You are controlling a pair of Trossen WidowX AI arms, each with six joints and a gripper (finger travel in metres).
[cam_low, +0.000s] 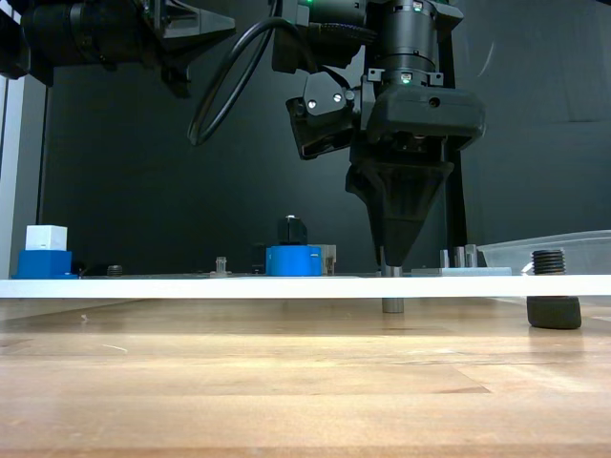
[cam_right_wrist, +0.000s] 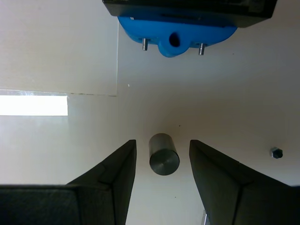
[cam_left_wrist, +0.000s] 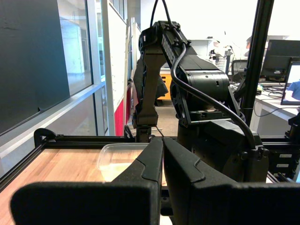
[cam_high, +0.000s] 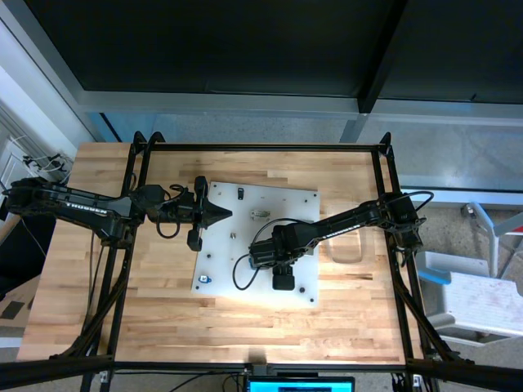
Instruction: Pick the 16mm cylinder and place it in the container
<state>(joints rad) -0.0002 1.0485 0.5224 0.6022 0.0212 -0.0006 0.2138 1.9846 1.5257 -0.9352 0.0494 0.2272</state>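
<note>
Near blue fitting (cam_right_wrist: 176, 33), right end effector (cam_right_wrist: 162, 143) straddles cylinder (cam_right_wrist: 164, 157); left one (cam_high: 222, 214) aloft.

We see a wooden table (cam_high: 343, 318) ringed by a black frame (cam_high: 261, 148), with a white board (cam_high: 294, 204) lying flat on it. In the low view a blue fitting (cam_low: 293, 260) stands on the board near its middle. A blue block (cam_low: 43, 263) topped by a white cube (cam_low: 46, 238) sits at the board's left end, and a black ribbed knob (cam_low: 548, 260) stands at its right end. A small hex bolt head (cam_right_wrist: 276, 152), as best we can tell, sits on the board's surface.
</note>
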